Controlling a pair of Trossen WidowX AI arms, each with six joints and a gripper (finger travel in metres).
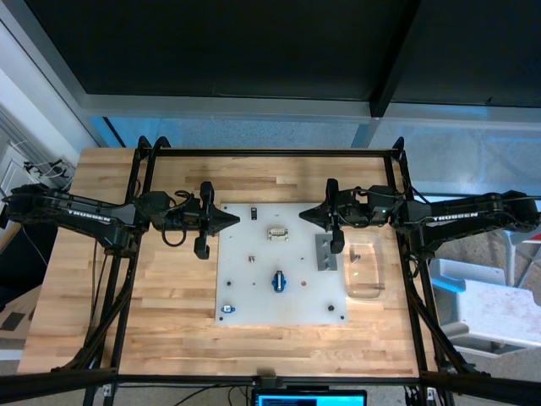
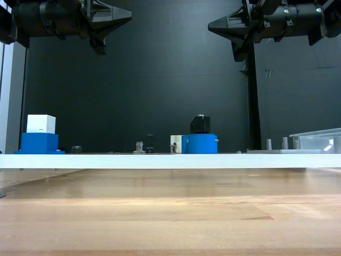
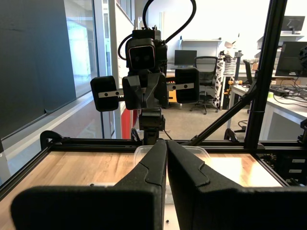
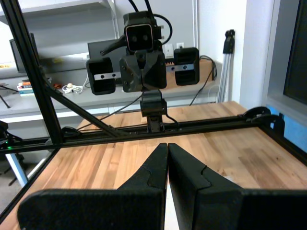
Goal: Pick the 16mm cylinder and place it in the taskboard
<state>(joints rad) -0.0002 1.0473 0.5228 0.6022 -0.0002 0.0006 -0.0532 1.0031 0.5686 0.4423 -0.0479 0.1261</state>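
The taskboard is a flat white square plate in the middle of the table, carrying a blue fitting and a grey metal block. My left gripper hovers shut and empty high over the board's far left corner, pointing right. Facing it over the far right corner, my right gripper is also shut and empty. In the wrist views both pairs of fingers press together. I cannot pick out the 16mm cylinder with certainty; a small pale shape lies in the clear tray.
The clear tray sits just right of the taskboard. A blue block with a white cube stands at the board's near left corner. A black frame rails the table's edges. Both arms hang well above the board in the low view.
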